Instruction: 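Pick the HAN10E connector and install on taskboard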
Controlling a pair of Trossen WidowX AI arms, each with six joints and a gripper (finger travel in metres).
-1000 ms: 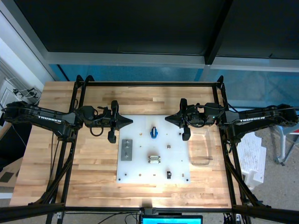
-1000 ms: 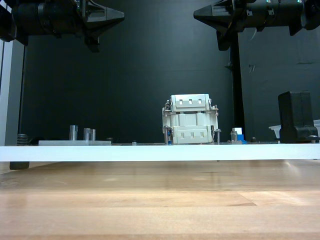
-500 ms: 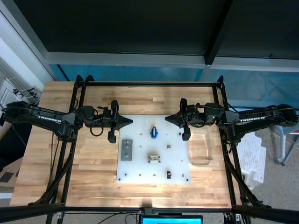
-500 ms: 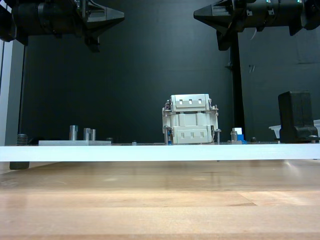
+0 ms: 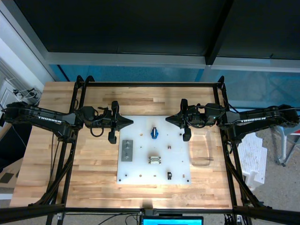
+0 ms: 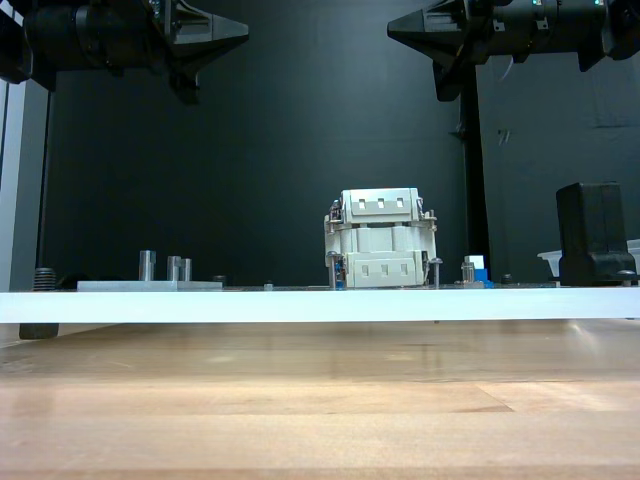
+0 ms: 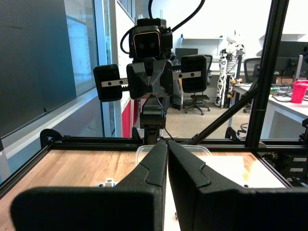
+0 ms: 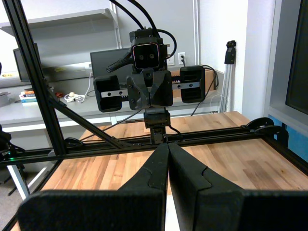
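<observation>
The grey-beige HAN10E connector (image 5: pixel 154 160) stands upright on the white taskboard (image 5: pixel 140 169), near its middle; the low view shows the connector (image 6: pixel 381 240) as a two-tier block with silvery pins at its ends, resting on the taskboard (image 6: pixel 300 305). My left gripper (image 5: pixel 131 122) hovers shut above the board's far left corner, holding nothing. My right gripper (image 5: pixel 167 119) hovers shut above the board's far edge, also holding nothing. In each wrist view the closed tips, left gripper (image 7: pixel 167 142) and right gripper (image 8: pixel 168 144), point at the other arm.
On the board lie a grey metal block (image 5: pixel 127 150) with two holes, a blue part (image 5: pixel 154 132) and a small black part (image 5: pixel 169 176). A clear plastic tray (image 5: pixel 202 151) sits right of the board. A black frame surrounds the wooden table (image 5: pixel 84 164).
</observation>
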